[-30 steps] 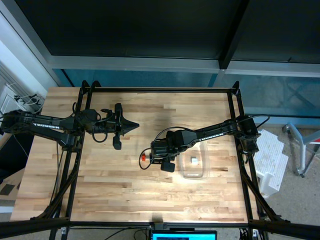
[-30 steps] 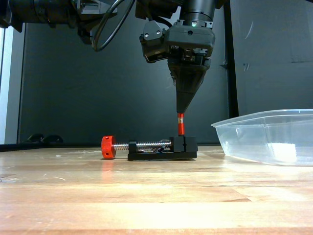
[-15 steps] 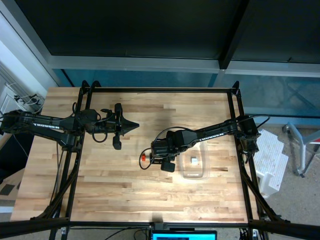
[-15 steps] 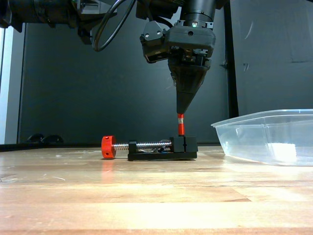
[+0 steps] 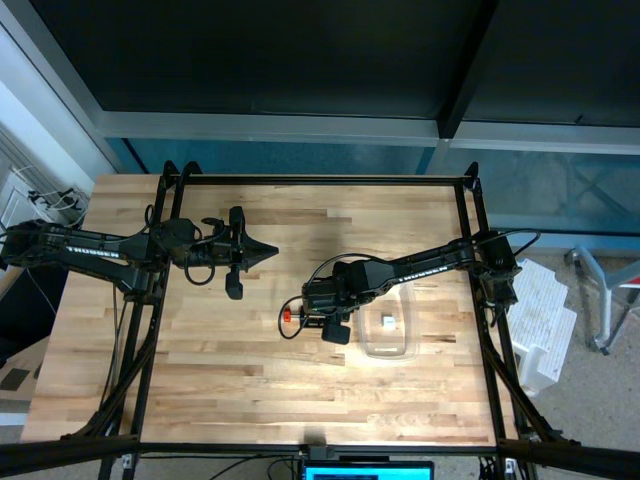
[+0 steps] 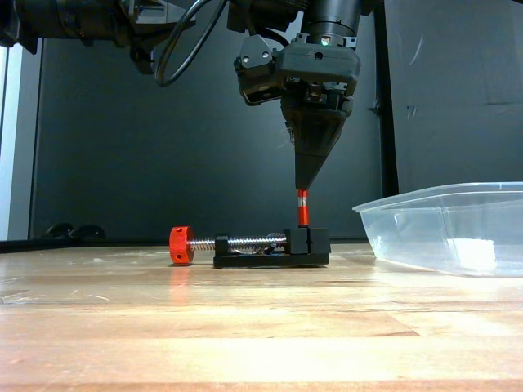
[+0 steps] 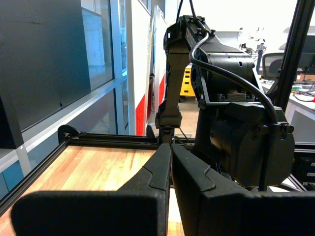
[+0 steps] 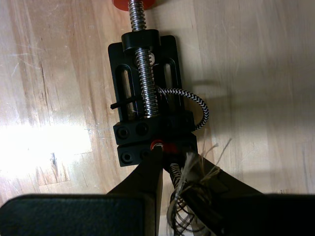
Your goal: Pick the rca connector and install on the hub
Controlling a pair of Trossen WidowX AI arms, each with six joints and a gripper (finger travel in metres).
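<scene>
A clear plastic tray (image 5: pixel 385 352) rests on the wooden table (image 5: pixel 230 380) just beside the right gripper (image 6: pixel 301 181), on the side away from the left gripper (image 5: pixel 270 252). A small white square (image 5: pixel 388 320) lies inside it.

The hub (image 8: pixel 147 128) lies flat on the wooden desk (image 8: pixel 256 73). It is a black block with two long slots. A silvery threaded screw (image 8: pixel 142 73) runs along its middle to a red-orange knob (image 8: pixel 134 3) at the end far from the right gripper (image 8: pixel 165 156). A black-and-white braided wire (image 8: pixel 194 105) loops out of one side of the hub. The gripper is over the hub's other end, and its black fingers (image 8: pixel 142 184) meet in a narrow point. Between the tips sits the rca connector (image 8: pixel 158 144), seen end-on as a small red ring. Pale frayed fibres (image 8: pixel 197 167) lie beside one finger.
</scene>
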